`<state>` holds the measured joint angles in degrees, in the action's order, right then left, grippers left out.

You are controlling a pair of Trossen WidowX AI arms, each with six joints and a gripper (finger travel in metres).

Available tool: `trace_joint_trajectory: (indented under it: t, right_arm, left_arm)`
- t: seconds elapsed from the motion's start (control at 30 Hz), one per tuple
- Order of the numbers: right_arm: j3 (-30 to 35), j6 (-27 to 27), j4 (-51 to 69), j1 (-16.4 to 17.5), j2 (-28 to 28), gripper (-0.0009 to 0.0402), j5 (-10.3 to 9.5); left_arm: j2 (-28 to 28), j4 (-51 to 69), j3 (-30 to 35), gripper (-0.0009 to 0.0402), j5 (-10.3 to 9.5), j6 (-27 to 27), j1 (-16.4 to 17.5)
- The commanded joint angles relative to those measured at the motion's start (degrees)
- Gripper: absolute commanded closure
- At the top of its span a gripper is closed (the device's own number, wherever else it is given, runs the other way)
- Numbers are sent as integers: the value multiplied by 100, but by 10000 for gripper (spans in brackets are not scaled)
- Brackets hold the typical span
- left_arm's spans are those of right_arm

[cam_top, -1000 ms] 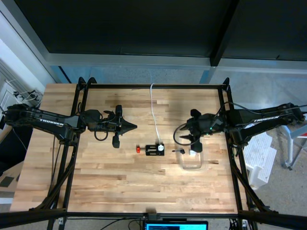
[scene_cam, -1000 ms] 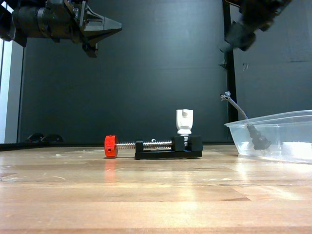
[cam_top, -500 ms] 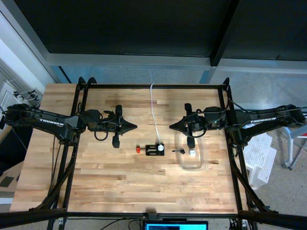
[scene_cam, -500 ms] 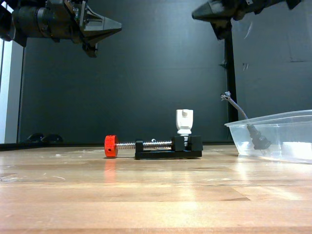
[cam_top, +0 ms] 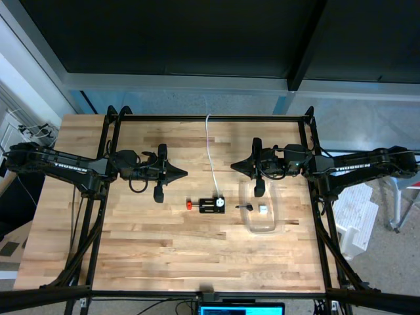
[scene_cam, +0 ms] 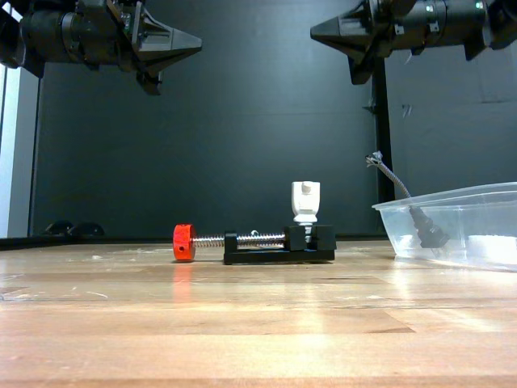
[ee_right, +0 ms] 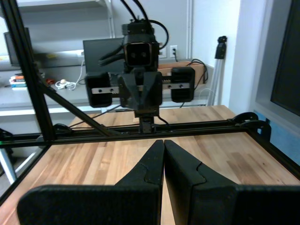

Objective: Remove the power plug from the receptacle and place in the container

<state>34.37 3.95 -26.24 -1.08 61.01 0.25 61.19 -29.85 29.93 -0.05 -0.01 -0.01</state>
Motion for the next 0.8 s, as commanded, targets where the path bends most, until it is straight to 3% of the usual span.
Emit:
trace_joint_trajectory:
  t: [0.03,0.8]
  right_arm:
    - [-131,7,-225,9,4,393,22]
    - [-417,-118,-557,11,17,393,61]
  left_arm:
    - [2,-2,2,393,2,0,0]
    - [2,-2,2,393,2,0,2]
